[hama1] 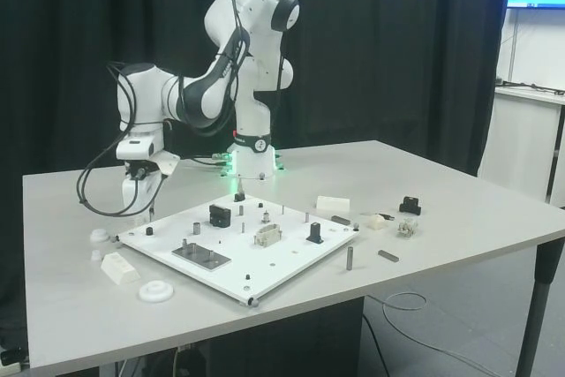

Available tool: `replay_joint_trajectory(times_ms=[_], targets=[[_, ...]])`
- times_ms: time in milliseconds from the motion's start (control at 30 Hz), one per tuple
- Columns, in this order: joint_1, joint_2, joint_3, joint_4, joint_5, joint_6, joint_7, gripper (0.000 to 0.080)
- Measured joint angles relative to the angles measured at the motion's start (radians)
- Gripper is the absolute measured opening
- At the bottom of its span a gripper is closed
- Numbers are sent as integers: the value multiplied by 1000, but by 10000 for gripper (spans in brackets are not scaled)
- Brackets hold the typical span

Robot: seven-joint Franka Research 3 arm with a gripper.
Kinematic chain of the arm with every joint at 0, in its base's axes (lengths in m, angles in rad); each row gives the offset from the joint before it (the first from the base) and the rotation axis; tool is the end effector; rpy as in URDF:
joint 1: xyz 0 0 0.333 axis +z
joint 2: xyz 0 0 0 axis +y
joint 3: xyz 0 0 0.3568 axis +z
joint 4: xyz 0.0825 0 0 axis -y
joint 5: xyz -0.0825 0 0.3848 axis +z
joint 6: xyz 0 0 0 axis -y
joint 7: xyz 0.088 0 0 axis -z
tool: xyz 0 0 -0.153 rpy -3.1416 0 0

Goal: Place bolt 4.

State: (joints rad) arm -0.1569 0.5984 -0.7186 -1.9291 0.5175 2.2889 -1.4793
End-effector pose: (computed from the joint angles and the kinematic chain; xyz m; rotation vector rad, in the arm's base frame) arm 0.4388 -0.4548 0.2238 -3.0667 -0.4977 0.0348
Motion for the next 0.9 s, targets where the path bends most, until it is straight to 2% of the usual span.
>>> replay_joint_trajectory(times_ms=[333,900], targets=[[0,-33,-13,1,-16,-39,1,229],[1,-40,-14,1,-16,-46,11,229]])
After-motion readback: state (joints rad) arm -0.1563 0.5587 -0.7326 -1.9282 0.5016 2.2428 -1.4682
